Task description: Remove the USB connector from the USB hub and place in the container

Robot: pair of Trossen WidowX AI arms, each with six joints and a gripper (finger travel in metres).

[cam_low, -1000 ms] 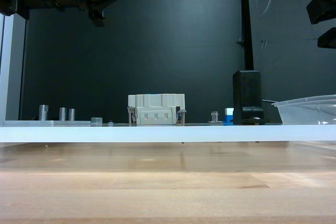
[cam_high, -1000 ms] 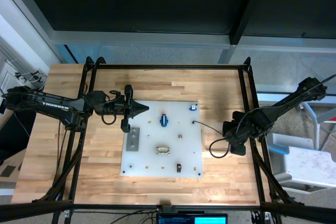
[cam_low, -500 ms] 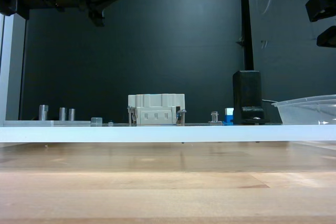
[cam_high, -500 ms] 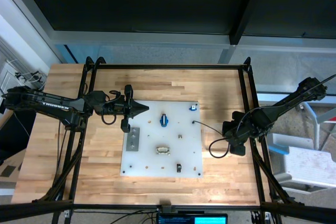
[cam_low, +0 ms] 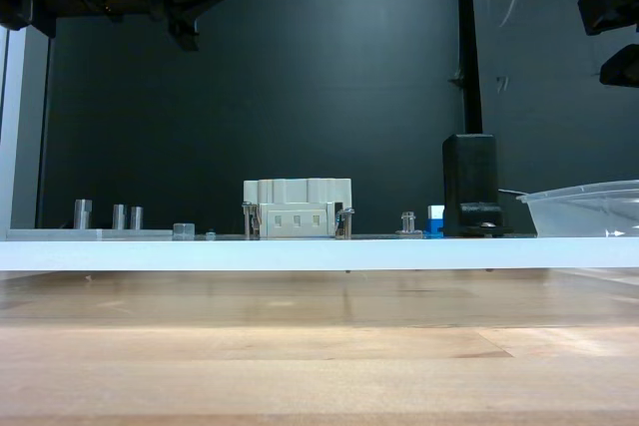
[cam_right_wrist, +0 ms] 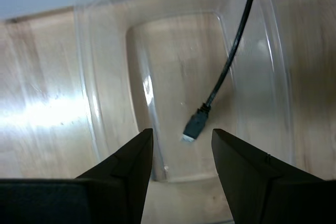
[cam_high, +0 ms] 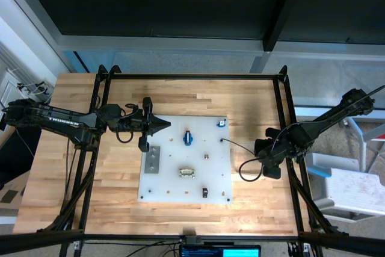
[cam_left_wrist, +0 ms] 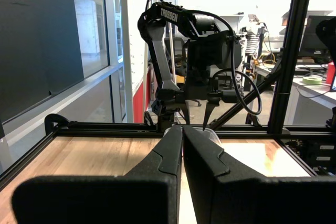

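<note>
The USB connector (cam_right_wrist: pixel 195 127), a small black plug, lies free on the floor of the clear container (cam_right_wrist: pixel 105 103), and its thin cable (cam_high: pixel 249 170) curls in a loop over the rim. My right gripper (cam_right_wrist: pixel 181 132) hangs open straight above the plug, not touching it, and shows beside the table's right edge (cam_high: pixel 266 162). The USB hub (cam_high: pixel 205 192) is a tiny black block at the white board's near edge, standing upright in the low view (cam_low: pixel 470 187). My left gripper (cam_high: pixel 163 124) is shut on nothing, held high over the board's far left corner.
The white board (cam_high: pixel 174 186) carries a grey metal bar (cam_high: pixel 153 161), a beige multi-pin socket (cam_high: pixel 186 173) and a blue clip (cam_high: pixel 187 138). A black frame (cam_high: pixel 283 124) runs along the table's edges. The container's wall (cam_low: pixel 589 209) stands right of the hub.
My right gripper has risen a little above the container. The left arm, the plug and the board's parts have not moved.
</note>
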